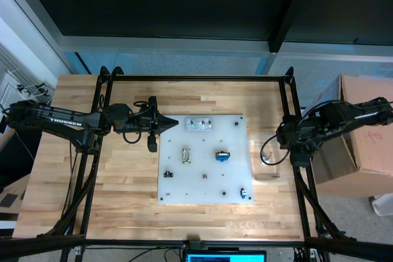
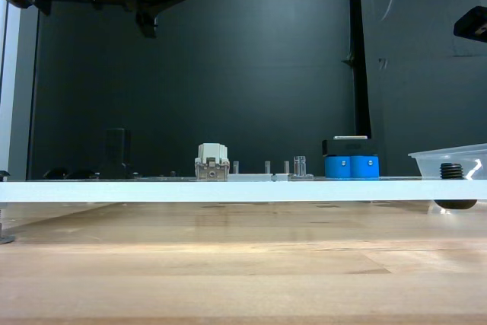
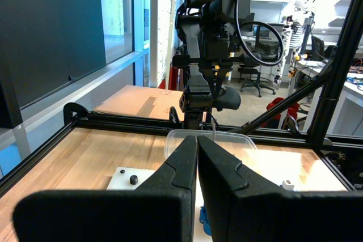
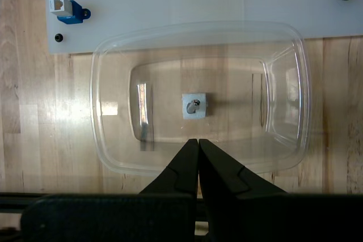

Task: Pick the RJ45 connector and install on the taskboard

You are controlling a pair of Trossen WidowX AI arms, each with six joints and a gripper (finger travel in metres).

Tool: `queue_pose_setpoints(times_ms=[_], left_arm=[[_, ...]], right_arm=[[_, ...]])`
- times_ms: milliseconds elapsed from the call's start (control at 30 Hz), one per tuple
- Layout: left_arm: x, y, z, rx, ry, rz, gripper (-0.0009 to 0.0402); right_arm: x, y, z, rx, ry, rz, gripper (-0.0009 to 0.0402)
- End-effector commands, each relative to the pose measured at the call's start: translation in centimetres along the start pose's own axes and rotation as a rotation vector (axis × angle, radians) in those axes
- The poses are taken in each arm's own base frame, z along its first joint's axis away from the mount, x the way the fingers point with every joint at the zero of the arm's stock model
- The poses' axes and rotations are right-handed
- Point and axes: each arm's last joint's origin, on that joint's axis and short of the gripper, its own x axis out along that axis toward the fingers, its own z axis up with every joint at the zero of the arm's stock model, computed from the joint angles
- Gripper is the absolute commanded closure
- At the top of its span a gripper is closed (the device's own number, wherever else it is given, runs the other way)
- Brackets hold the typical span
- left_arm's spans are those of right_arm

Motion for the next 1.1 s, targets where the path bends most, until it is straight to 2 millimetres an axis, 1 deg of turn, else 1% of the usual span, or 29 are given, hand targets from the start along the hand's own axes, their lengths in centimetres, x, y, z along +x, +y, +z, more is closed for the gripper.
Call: queue_pose_setpoints(times_ms=[33,133,200,333,467,567,667,933,1100], left_arm=[[0.0,0.0,0.0,0.000,0.000,0.000,0.0393],[0.0,0.0,0.0,0.000,0.000,0.000,0.0393],[0.0,0.0,0.0,0.000,0.000,0.000,0.0393],[0.0,0.0,0.0,0.000,0.000,0.000,0.0393],[0.0,0.0,0.0,0.000,0.001,0.000,0.0393],[0.0,0.0,0.0,0.000,0.000,0.000,0.0393],[0.0,0.0,0.0,0.000,0.000,0.000,0.0393],[0.0,0.0,0.0,0.000,0.000,0.000,0.0393],[0.0,0.0,0.0,0.000,0.000,0.000,0.0393]], right_arm=[[0.2,0.1,0.2,-0.002,0.011,-0.006,0.0391],[0.5,0.2,0.6,-0.001,0.032,-0.016,0.0376],[1.0,0.3,0.8,0.008,0.053,-0.030,0.0357],[2.6,0.4,1.1,0.046,0.102,-0.064,0.0301],[4.6,0.4,0.9,0.067,0.142,-0.077,0.0242],[5.8,0.4,0.7,0.087,0.138,-0.077,0.0211],[7.0,0.5,0.6,0.099,0.120,-0.069,0.0202],[9.3,1.0,-0.2,0.107,0.104,-0.058,0.0213],[10.7,1.0,-0.9,0.123,0.105,-0.057,0.0213]])
